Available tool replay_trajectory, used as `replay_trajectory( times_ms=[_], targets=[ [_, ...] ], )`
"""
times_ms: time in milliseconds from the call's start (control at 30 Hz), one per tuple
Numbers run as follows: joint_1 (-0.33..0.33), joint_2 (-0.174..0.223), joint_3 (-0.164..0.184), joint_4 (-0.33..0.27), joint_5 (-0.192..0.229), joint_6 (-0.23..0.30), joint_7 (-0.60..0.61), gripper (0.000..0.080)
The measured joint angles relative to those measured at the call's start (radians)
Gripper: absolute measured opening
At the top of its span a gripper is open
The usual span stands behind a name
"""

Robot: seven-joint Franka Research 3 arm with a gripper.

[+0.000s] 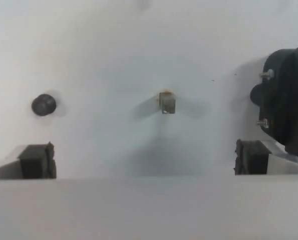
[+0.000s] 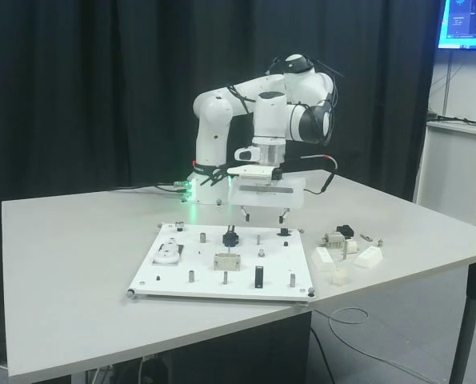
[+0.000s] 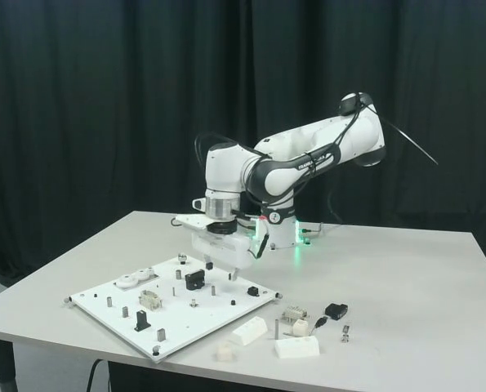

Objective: Remove square peg 2.

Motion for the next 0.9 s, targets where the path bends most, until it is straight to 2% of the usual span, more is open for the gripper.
replay_trajectory(
  times_ms=[900],
  targets=[
    [-0.078, 0.008, 0.074, 0.037, 0.050, 0.012, 0.009, 0.0800]
  ],
)
